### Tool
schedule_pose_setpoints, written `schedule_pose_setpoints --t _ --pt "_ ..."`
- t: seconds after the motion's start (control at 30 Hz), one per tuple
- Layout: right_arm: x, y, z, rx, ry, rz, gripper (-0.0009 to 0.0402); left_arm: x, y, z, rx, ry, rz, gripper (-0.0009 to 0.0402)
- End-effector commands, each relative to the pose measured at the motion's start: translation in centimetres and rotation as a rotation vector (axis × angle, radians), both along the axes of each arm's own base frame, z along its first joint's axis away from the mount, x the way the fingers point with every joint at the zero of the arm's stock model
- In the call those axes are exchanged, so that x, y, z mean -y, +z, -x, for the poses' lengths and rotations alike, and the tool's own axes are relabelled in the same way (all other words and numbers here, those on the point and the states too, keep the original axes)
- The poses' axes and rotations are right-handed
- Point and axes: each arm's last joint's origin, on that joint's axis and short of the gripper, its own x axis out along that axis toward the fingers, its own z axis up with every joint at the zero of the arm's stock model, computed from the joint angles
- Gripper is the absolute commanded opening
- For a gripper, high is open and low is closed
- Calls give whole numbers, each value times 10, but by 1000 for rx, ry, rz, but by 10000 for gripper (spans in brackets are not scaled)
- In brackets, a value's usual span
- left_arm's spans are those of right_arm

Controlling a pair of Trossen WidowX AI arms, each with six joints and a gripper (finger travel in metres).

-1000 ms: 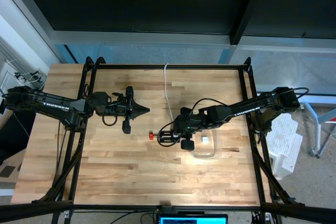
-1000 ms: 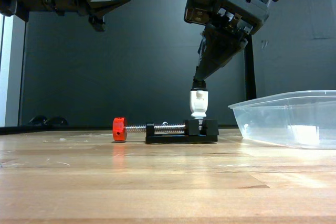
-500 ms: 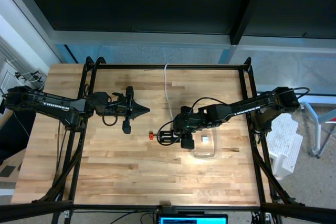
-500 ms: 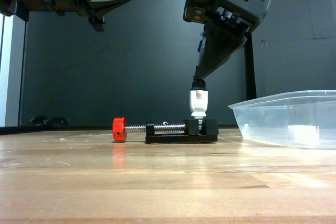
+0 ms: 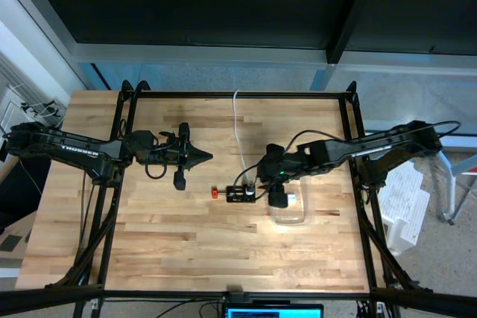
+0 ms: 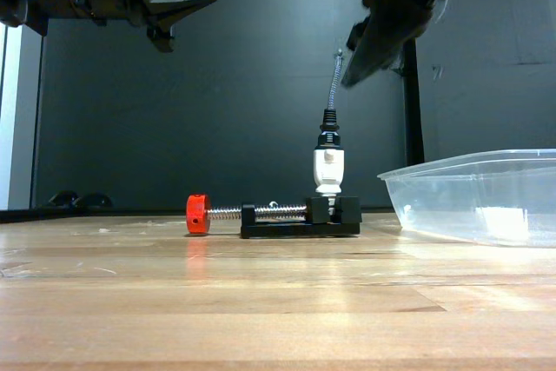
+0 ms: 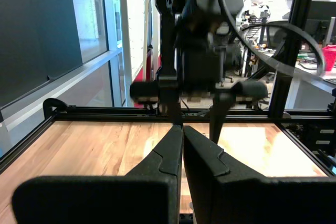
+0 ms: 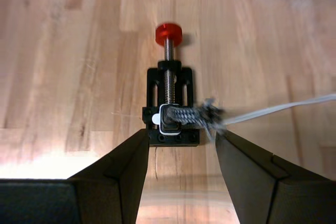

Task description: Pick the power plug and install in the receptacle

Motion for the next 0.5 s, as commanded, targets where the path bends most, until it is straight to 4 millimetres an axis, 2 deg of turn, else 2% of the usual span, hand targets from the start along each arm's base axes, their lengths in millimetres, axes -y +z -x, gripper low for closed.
schedule_pose_setpoints --t 0.03,0.2,0.4,0.5 --pt "2 12 12 47 26 16 141 0 0 0 0 0 0 0" --pt "6 26 33 156 38 23 84 0 0 0 0 0 0 0" --pt "19 28 58 341 7 19 0 0 0 0 0 0 0 0" --pt "23 26 64 466 -11 8 6 0 0 0 0 0 0 0"
